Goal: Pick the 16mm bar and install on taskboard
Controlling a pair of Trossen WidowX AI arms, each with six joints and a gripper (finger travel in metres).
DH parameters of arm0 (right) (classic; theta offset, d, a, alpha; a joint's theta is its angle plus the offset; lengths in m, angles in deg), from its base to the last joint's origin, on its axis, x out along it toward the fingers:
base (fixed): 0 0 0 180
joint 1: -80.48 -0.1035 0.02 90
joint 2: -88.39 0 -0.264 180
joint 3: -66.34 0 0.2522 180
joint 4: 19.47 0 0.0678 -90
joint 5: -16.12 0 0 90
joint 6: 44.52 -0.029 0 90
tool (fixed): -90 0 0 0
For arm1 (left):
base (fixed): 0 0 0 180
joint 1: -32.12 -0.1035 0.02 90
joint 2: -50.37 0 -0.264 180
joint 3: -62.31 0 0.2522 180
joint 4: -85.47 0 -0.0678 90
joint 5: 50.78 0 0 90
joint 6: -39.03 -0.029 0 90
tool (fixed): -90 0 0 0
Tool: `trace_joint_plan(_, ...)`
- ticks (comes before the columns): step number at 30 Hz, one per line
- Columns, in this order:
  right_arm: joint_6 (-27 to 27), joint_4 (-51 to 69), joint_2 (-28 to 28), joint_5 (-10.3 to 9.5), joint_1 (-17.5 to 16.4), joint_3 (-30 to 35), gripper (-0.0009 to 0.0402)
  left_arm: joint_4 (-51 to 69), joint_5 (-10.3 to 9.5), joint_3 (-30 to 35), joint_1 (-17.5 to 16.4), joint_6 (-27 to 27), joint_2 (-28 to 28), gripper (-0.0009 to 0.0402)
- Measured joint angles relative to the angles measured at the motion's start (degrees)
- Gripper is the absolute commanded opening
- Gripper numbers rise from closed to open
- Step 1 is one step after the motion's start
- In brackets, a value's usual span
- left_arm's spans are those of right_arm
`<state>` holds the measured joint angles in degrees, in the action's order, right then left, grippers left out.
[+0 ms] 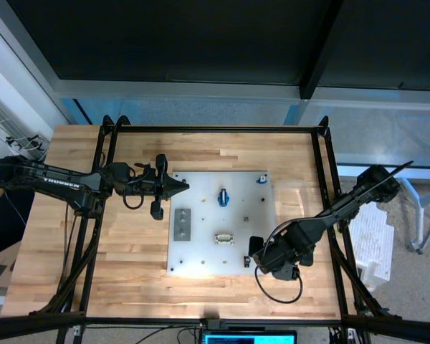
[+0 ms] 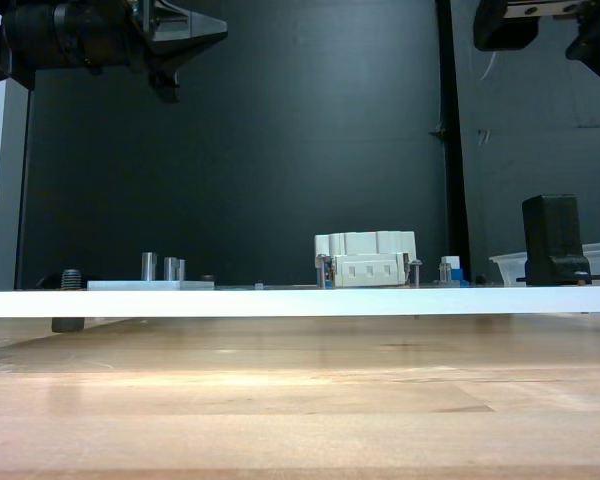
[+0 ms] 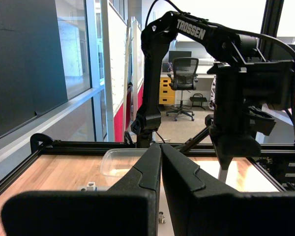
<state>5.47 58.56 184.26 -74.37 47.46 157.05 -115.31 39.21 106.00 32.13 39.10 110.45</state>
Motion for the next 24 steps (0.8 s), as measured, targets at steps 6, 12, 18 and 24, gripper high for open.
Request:
trace_joint_plan(6, 3.5, -1.1, 0.4, -1.05, 0.0, 0.2, 0.0000, 0.0, -0.02, 0.0, 0.0, 0.0, 0.0, 0.0000)
trace_joint_plan(12, 6.0, -2.6, 0.4, -1.07, -0.1, 0.2, 0.0000, 0.0, 0.00, 0.0, 0.0, 0.0, 0.0, 0.0000)
trace_joint_plan(18, 6.5, -2.9, 0.7, -1.07, -0.1, 0.0, 0.0000, 0.0, 0.00, 0.0, 0.0, 0.0, 0.0, 0.0000)
trace_joint_plan(24, 7.6, -2.5, 1.9, -1.29, 0.0, 0.0, 0.0000, 0.0, 0.00, 0.0, 0.0, 0.0, 0.0, 0.0000)
